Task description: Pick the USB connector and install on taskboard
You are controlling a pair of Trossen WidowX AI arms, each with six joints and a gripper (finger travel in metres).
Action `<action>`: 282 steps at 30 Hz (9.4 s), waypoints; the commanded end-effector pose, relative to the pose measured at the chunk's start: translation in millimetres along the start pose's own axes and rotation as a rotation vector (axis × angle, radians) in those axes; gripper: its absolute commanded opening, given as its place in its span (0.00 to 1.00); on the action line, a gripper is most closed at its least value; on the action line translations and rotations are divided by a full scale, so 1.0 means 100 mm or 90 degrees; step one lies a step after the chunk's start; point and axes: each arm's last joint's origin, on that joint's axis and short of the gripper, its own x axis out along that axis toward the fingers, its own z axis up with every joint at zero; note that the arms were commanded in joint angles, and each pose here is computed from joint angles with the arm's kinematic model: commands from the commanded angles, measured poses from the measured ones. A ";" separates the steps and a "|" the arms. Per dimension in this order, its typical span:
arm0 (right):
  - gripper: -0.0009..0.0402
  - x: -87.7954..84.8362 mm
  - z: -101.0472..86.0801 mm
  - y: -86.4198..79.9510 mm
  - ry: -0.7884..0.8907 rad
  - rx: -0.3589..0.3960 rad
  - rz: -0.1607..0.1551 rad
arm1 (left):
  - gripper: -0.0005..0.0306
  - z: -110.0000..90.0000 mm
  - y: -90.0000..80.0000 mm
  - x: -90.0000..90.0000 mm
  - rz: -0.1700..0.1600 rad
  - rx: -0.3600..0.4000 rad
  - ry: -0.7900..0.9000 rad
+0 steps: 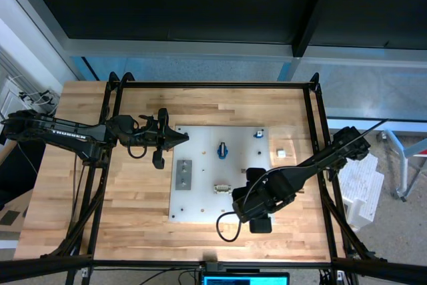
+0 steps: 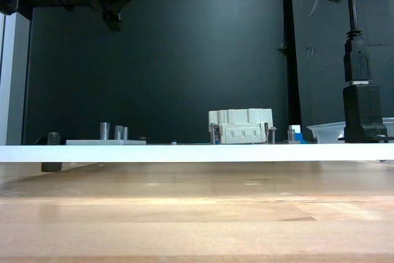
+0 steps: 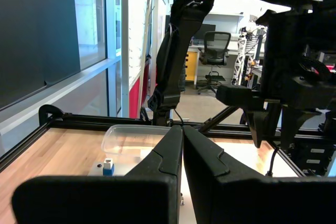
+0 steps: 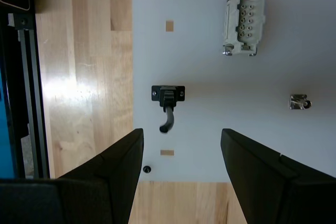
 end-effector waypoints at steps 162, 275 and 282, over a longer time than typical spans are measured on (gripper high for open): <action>0.02 0.04 -0.76 -1.88 -0.857 0.026 0.013 | 0.02 0.00 0.00 0.00 0.000 0.000 0.000; 0.02 0.04 -0.76 -1.88 -0.857 0.026 0.013 | 0.02 0.00 0.00 0.00 0.000 0.000 0.000; 0.02 0.04 -0.76 -1.88 -0.857 0.026 0.013 | 0.02 0.00 0.00 0.00 0.000 0.000 0.000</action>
